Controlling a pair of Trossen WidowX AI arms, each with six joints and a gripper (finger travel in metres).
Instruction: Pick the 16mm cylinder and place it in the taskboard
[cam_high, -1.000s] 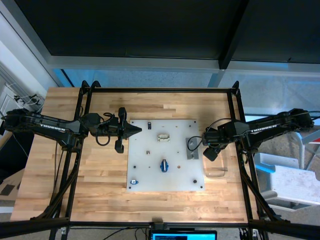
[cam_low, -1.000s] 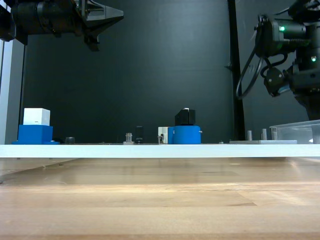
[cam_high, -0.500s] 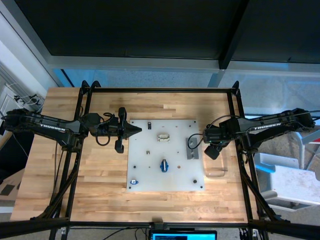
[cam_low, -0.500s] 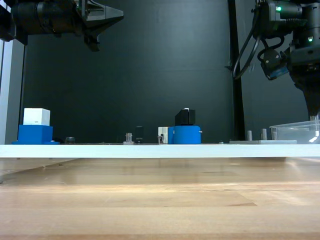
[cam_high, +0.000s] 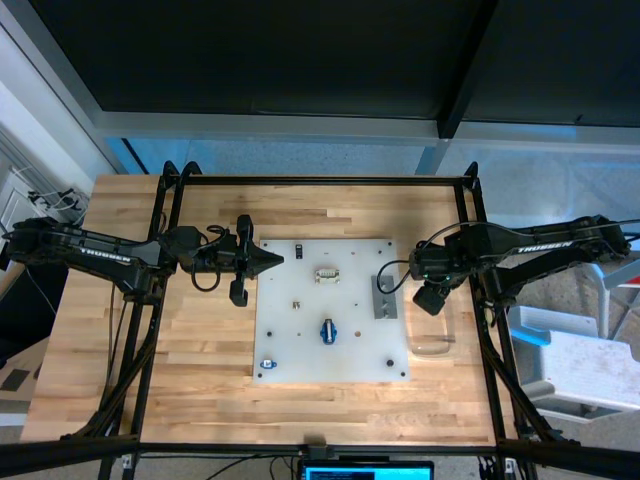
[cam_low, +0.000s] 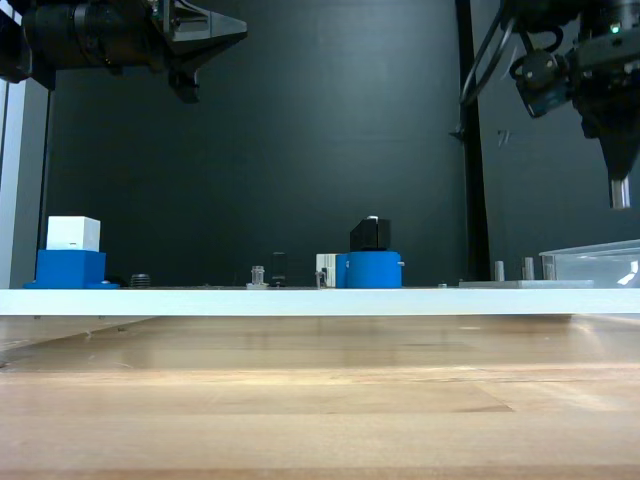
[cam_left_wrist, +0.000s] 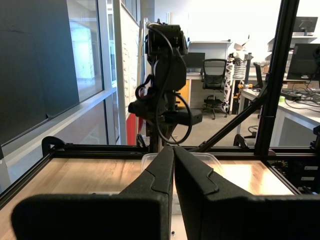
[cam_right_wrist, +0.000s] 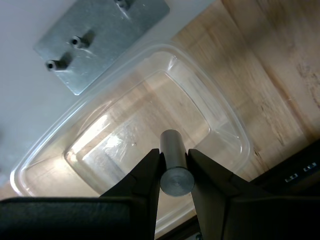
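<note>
16mm cylinder (cam_right_wrist: 176, 181): pinched by right gripper (cam_right_wrist: 175, 156), held above clear tray (cam_right_wrist: 231, 125) at 3 o'clock of taskboard (cam_high: 350, 350). Pick judged done; placement outstanding. Left gripper (cam_high: 270, 257): fingers together, empty, parked at 9 o'clock.

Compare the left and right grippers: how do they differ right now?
The left gripper is shut on nothing, while the right gripper clamps the cylinder. The left gripper points level at the left edge of the white board; the right gripper points down over the clear tray. Both hang well above the table.
</note>
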